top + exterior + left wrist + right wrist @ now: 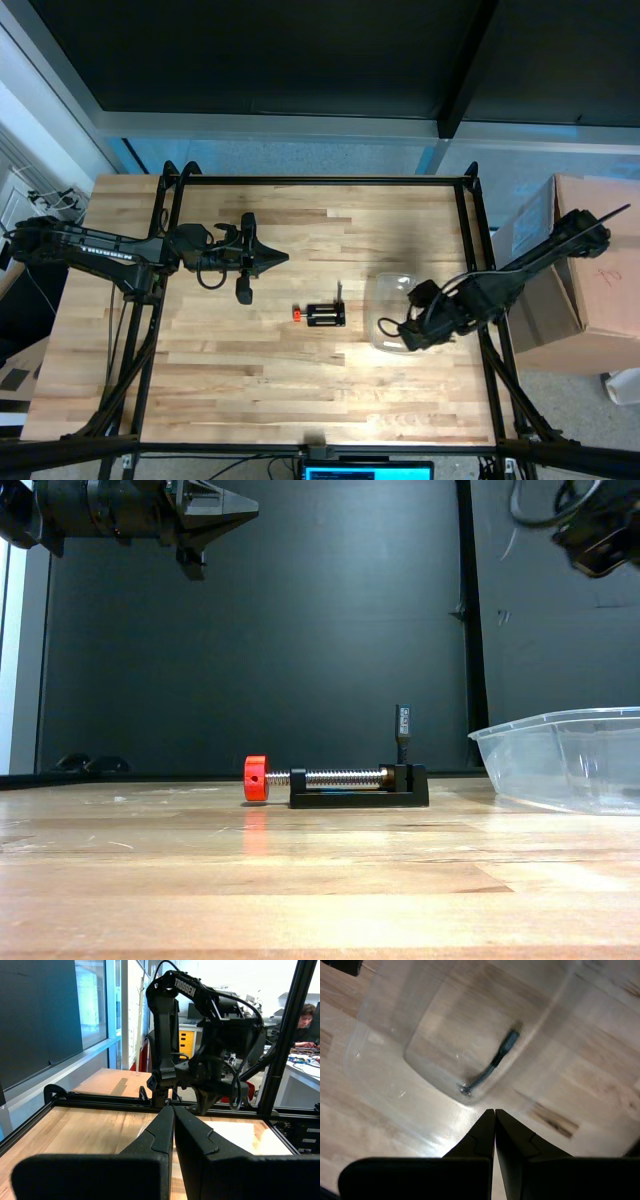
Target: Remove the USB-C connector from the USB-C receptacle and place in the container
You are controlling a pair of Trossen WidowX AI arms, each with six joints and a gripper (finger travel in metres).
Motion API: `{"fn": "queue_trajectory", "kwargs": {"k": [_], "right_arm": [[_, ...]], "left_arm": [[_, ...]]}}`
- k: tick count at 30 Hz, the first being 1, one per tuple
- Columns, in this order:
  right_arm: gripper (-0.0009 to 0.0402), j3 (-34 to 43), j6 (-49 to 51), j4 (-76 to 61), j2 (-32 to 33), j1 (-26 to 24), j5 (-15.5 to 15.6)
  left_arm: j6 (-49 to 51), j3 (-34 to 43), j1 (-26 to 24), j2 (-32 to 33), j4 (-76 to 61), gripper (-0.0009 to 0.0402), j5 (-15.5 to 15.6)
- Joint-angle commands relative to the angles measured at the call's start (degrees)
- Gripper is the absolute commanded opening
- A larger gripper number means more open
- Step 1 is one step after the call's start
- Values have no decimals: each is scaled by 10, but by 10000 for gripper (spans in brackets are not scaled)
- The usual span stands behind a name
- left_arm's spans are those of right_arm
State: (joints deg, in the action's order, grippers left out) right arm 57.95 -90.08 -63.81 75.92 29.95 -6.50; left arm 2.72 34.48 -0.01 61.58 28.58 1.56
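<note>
usb-c connector (492, 1067) apparently loose inside container (375, 1062); right hand (495, 1111) above it, left hand (284, 258) aloft well apart, both closed, empty

Cardboard box (580, 290) right of wooden table (250, 380); black frame (320, 181) rims table.

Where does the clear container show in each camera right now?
High view: container right of centre, the shut right tool above its near part.
Low view: at the right edge, resting on the table.
Left wrist view: not in it; left tool shut, raised left of the clamp.
Right wrist view: under the tool, USB-C connector lying free inside.
Shared landmark: red-knobbed clamp, left of the container in high and low views.
</note>
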Motion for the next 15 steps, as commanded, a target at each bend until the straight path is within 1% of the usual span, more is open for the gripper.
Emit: {"fn": "queue_trajectory", "kwargs": {"k": [1,5,11,13,15], "right_arm": [[2,-3,24,33,19,-9,-2],[23,-4,24,37,26,-9,-6],[84,-4,44,39,25,-10,-6],[101,-4,71,40,21,-11,-4],[116,-4,125,41,16,-17,1]], "left_arm": [[0,0,0,0,0,0,0],[0,0,0,0,0,0,0],[0,0,0,0,0,0,0],[0,0,0,0,0,0,0],[0,0,0,0,0,0,0]]}}
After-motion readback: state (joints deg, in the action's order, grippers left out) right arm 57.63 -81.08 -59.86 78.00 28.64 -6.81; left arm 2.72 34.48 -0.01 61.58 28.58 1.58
